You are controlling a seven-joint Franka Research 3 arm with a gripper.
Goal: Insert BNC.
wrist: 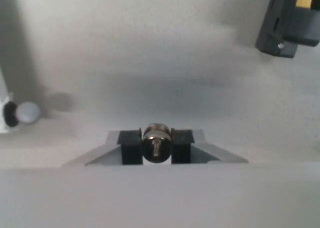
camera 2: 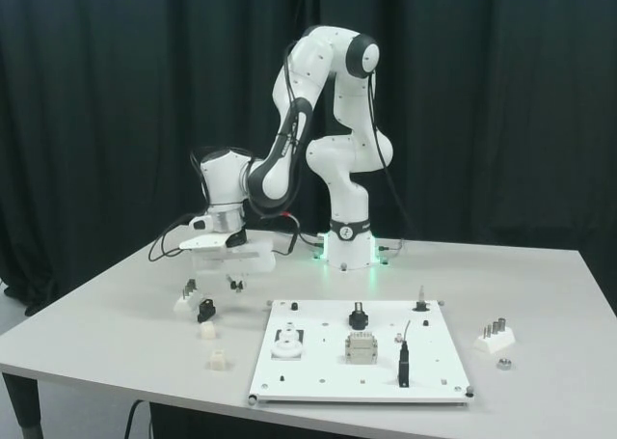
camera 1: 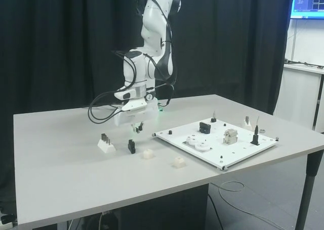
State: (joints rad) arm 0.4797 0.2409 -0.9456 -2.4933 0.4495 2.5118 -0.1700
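Metal BNC connector (wrist: pixel 156 143) clamped between black fingers (wrist: pixel 131 147) of the hand (wrist: pixel 156 149).

the black holder (wrist: pixel 289 22) is cut off at the edge in the wrist view.

white arm (camera 2: pixel 318 101) bent low toward 9 o'clock, tool (camera 2: pixel 234 283) hanging above grey counter (camera 2: pixel 106 314). white board (camera 2: pixel 362 362) at 6 o'clock, carrying small black and grey fittings. small white blocks (camera 2: pixel 212 347) at 8 o'clock. black curtain behind.
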